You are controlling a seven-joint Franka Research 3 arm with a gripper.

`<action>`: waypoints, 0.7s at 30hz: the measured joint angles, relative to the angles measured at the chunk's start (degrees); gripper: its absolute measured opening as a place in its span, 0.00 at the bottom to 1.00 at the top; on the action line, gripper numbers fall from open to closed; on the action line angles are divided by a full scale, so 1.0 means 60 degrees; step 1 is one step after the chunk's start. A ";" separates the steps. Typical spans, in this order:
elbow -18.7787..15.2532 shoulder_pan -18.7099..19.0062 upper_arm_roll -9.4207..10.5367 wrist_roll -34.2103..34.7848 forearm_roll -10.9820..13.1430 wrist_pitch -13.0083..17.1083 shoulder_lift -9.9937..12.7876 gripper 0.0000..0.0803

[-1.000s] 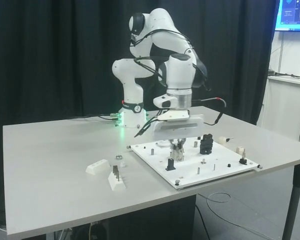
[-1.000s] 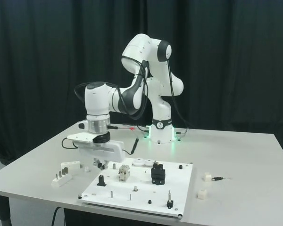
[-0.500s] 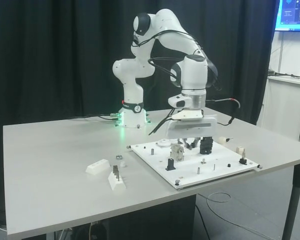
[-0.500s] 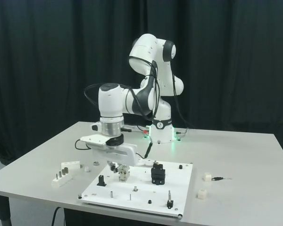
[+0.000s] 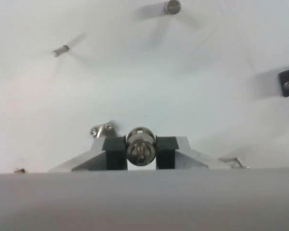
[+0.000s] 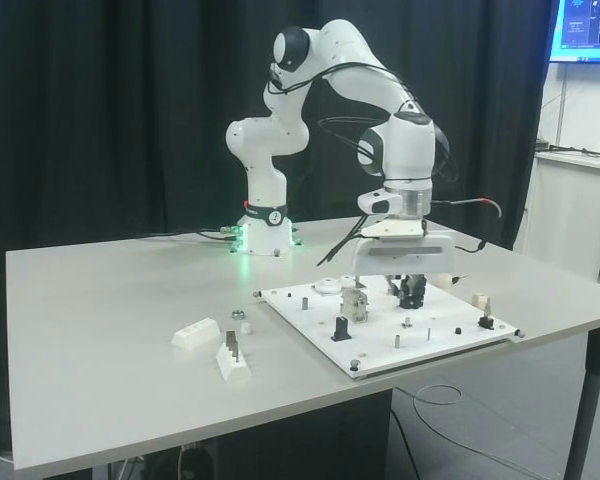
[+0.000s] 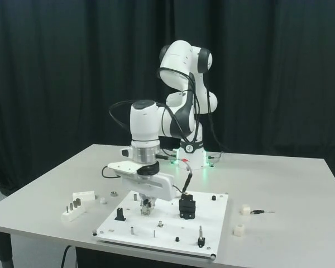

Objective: Insert BNC.

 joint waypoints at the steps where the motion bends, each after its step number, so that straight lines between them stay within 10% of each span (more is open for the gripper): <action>1: -0.0008 0.0021 0.0000 0.0076 -0.0001 0.0023 0.0003 0.15; 21: -0.0443 0.0278 0.0000 0.0558 -0.0013 0.0347 0.0016 0.15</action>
